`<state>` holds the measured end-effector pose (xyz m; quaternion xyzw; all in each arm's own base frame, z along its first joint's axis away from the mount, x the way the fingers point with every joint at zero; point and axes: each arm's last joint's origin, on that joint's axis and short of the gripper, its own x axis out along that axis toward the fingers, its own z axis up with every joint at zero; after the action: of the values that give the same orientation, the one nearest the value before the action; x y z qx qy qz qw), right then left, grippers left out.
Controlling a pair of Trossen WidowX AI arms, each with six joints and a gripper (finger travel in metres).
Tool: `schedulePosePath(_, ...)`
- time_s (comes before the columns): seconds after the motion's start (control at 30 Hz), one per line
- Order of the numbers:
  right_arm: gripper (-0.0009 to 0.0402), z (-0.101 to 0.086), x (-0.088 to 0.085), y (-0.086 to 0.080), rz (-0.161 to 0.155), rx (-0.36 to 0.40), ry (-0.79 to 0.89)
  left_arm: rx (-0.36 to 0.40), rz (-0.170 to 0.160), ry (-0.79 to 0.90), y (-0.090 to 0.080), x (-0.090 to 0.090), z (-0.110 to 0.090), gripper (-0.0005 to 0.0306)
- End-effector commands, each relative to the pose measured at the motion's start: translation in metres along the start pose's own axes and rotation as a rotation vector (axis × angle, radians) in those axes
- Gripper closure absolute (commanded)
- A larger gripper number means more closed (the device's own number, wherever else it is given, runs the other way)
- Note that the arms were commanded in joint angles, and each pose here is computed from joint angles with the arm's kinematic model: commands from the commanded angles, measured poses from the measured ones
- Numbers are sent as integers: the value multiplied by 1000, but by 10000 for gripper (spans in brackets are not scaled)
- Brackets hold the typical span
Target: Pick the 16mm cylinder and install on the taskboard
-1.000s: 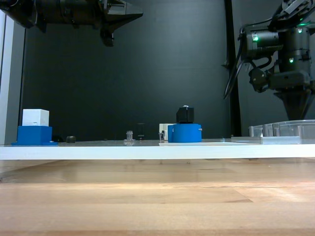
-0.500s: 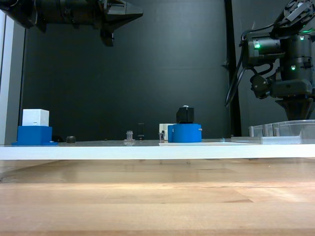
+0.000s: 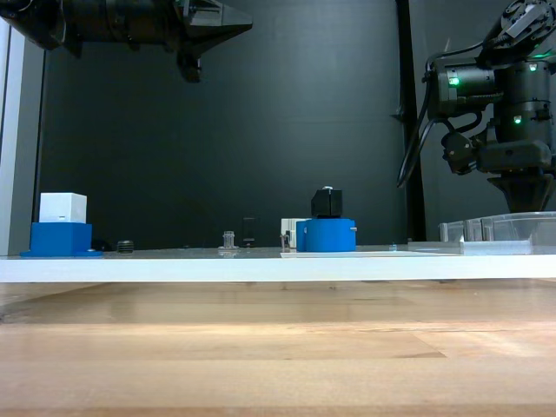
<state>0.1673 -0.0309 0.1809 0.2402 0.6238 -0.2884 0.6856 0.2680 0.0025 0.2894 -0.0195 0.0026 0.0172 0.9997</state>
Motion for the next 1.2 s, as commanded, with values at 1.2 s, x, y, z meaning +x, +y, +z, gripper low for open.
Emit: schedulePosePath(1.2, 386, 10, -67, 15, 43, -282, -38, 0, 0, 0, 0, 0, 0, 300)
